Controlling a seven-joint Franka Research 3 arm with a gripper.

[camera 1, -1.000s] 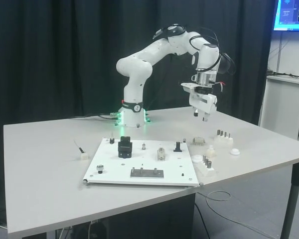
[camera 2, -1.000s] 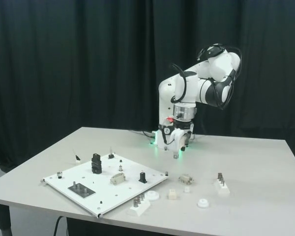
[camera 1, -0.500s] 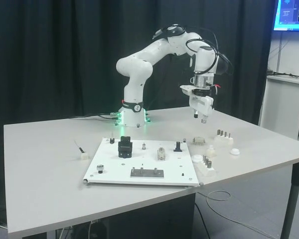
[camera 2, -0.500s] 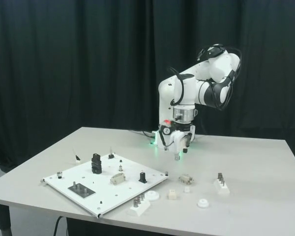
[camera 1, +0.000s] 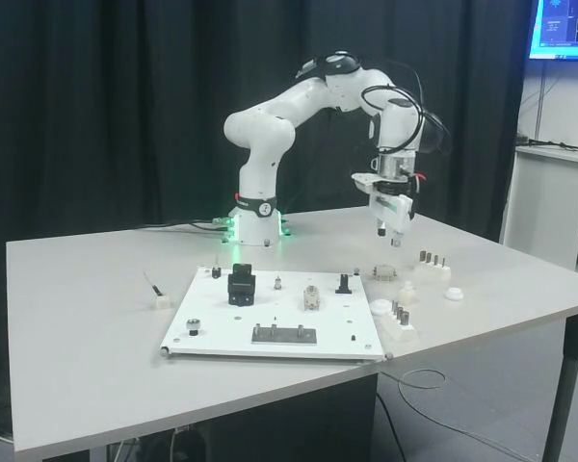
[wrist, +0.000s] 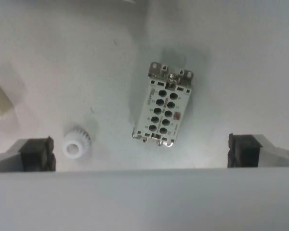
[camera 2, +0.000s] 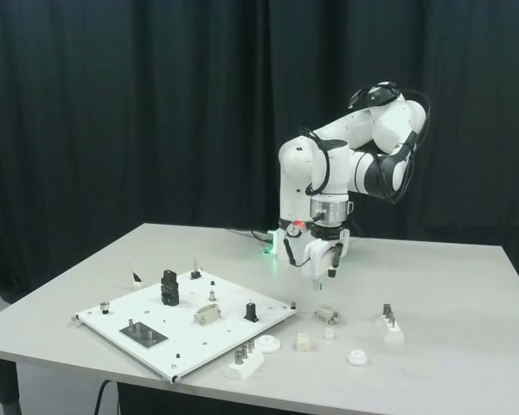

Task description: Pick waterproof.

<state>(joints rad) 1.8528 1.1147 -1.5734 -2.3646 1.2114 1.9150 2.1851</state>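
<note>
At the front of the grey table lies a flat white board with small black and metal fittings on it. Just beyond its corner, directly on the table, rests the waterproof connector: a small rectangular white block with two rows of round dark holes and shiny metal tabs at both ends. A white ribbed ring lies near it. The gripper hangs above the connector without touching it, its black fingers wide apart. Behind hangs a black curtain.
</note>
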